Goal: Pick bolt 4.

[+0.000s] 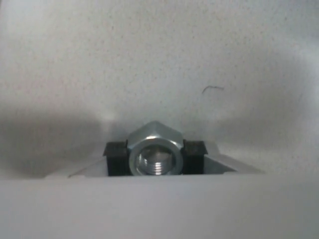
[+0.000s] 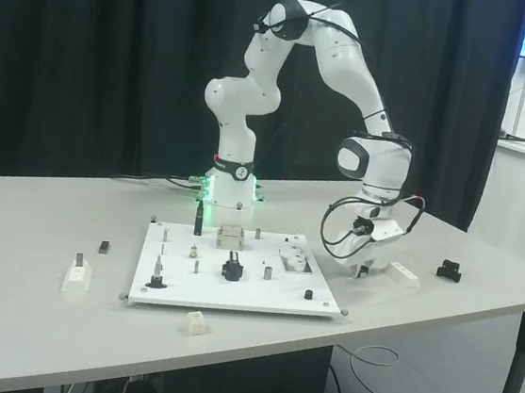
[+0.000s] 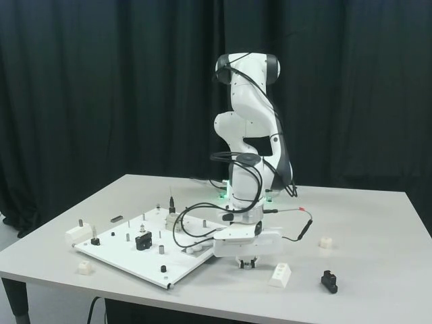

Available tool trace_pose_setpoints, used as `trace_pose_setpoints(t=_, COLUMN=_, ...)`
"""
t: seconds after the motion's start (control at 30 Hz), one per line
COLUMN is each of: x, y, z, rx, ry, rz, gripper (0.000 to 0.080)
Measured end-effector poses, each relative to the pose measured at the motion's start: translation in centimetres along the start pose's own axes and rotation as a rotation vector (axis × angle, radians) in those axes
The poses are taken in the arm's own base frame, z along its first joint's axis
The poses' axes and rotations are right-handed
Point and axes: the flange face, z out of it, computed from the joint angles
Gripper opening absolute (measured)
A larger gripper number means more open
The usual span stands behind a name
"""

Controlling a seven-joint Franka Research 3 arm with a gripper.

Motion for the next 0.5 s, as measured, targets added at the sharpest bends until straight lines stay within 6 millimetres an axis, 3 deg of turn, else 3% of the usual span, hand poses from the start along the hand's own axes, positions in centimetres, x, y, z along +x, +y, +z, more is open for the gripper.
trace_pose_setpoints(t=0.03, x=0.1, y=0.0, z=-0.1, rx=0.001, ry=0.001, rz=0.002, gripper=0.0332)
trace_pose_setpoints(t=0.07, x=0.1, y=0.0, z=-0.2, rx=0.003, ry=0.002, rz=0.003, gripper=0.0226)
trace_pose_setpoints(t=0.5, x=0.7, y=-0.5, z=-2.3, rx=0.002, ry=-0.008, rz=0.007, gripper=0.0226)
